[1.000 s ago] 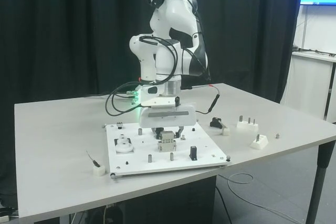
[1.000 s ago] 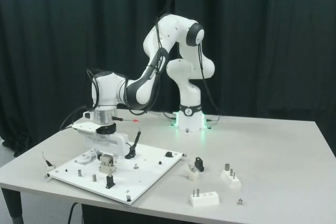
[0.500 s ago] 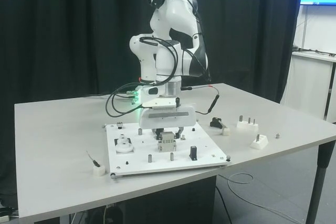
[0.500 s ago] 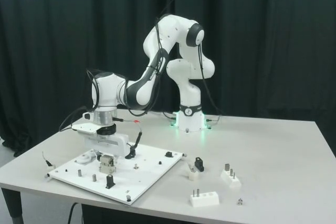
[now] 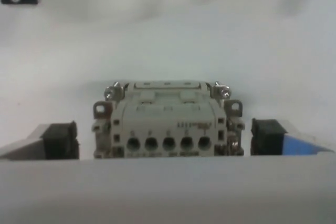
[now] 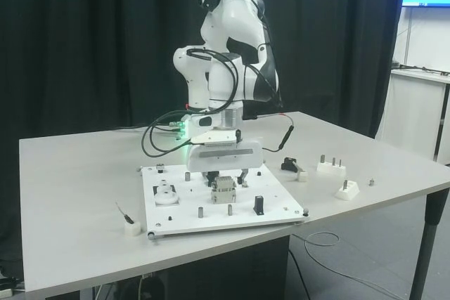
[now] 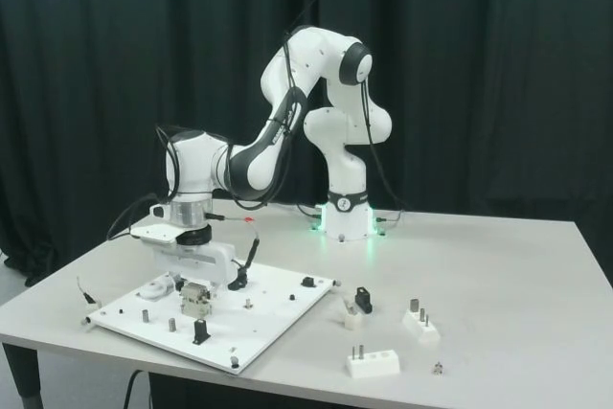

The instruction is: Insert waterproof.

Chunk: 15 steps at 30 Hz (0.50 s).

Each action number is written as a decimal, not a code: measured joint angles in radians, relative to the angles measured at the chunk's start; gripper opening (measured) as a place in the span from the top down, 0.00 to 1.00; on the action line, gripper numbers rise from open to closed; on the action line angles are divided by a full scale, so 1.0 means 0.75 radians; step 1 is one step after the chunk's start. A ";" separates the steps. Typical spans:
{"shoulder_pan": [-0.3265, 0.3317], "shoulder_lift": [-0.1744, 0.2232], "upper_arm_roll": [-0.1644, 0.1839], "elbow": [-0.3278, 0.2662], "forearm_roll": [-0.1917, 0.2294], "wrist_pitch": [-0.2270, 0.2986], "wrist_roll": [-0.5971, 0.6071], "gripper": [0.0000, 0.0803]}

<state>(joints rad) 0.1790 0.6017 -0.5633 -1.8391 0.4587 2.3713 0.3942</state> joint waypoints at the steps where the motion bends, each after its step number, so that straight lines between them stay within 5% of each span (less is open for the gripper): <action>1: -0.001 -0.001 0.000 0.006 -0.001 -0.010 0.000 0.23; 2: -0.001 -0.002 -0.001 0.012 -0.002 -0.018 0.000 0.09; 15: -0.006 -0.022 -0.033 0.100 -0.079 -0.130 0.003 0.01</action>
<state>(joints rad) 0.1741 0.5852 -0.5879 -1.7638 0.3998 2.2737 0.3965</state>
